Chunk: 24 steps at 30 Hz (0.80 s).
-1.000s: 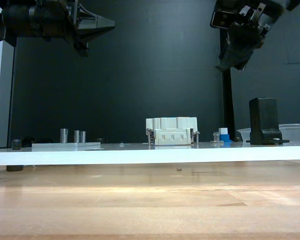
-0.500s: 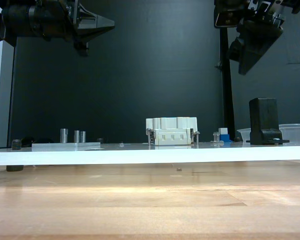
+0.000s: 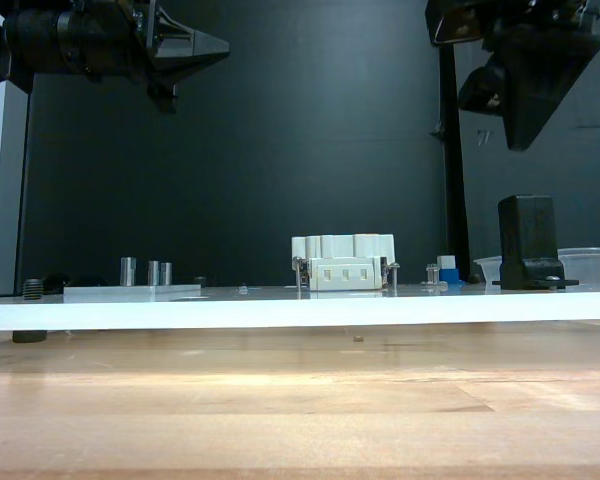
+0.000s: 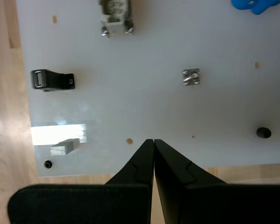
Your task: Pick the 16mm bar from the taskboard and place it in the container
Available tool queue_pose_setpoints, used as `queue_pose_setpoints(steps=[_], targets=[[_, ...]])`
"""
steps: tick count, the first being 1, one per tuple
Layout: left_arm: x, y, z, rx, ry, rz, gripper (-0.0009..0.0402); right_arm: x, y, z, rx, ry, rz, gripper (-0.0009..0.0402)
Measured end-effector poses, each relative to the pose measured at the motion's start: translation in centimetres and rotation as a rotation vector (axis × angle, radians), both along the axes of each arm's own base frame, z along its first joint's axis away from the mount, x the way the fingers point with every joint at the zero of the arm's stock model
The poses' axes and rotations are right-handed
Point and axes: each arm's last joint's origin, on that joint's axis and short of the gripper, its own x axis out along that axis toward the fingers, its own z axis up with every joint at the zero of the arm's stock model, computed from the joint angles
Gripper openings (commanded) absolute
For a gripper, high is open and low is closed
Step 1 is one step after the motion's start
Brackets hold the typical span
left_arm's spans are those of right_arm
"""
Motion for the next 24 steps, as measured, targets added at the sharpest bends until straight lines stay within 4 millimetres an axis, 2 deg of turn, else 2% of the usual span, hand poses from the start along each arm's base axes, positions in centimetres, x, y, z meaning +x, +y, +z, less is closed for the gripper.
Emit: queue_pose_setpoints(steps=[24], targets=[[0.0, 0.0, 0.0, 0.0, 0.0, 0.0, 0.0, -0.4, 6.1, -2.5, 0.021, 0.107, 0.073, 0.0]])
